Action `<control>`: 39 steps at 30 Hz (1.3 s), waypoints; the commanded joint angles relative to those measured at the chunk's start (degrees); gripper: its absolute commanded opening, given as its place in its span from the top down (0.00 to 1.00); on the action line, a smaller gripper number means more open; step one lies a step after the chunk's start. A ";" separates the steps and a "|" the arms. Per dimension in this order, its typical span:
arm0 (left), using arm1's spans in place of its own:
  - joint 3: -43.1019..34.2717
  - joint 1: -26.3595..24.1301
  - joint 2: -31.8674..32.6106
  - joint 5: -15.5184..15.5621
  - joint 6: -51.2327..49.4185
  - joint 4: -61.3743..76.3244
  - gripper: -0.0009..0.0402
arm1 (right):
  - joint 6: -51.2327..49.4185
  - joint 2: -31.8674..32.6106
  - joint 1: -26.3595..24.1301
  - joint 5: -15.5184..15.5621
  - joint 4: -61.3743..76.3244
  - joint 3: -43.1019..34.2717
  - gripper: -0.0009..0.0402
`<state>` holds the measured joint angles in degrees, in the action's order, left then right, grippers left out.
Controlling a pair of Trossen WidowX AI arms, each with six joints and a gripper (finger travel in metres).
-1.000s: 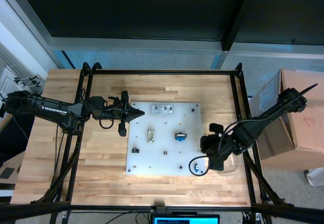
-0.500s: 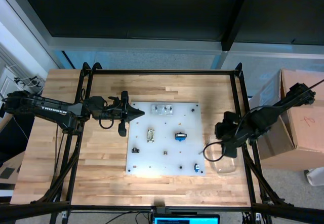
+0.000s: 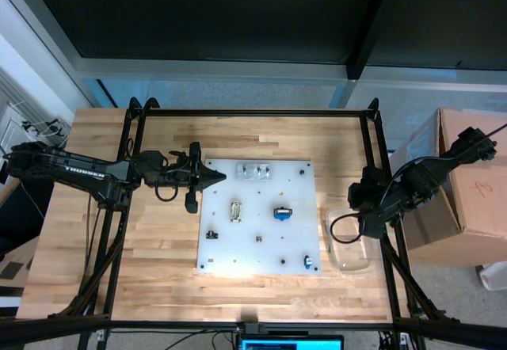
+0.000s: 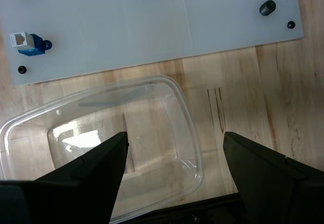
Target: Remove the RJ45 connector from the taskboard and place in the container
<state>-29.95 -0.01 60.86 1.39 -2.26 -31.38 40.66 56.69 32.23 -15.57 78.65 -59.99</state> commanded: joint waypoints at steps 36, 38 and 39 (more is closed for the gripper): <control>0.00 0.02 0.00 -0.02 0.02 -0.02 0.98 | 21.66 29.97 17.75 26.45 -36.41 -0.04 0.34; 0.00 0.00 0.00 -0.02 0.00 -0.02 0.98 | 21.55 31.12 17.99 29.00 -36.48 -0.02 0.34; 0.00 0.02 0.00 -0.02 0.02 -0.02 0.98 | 21.40 31.67 18.14 29.29 -36.48 -0.02 0.34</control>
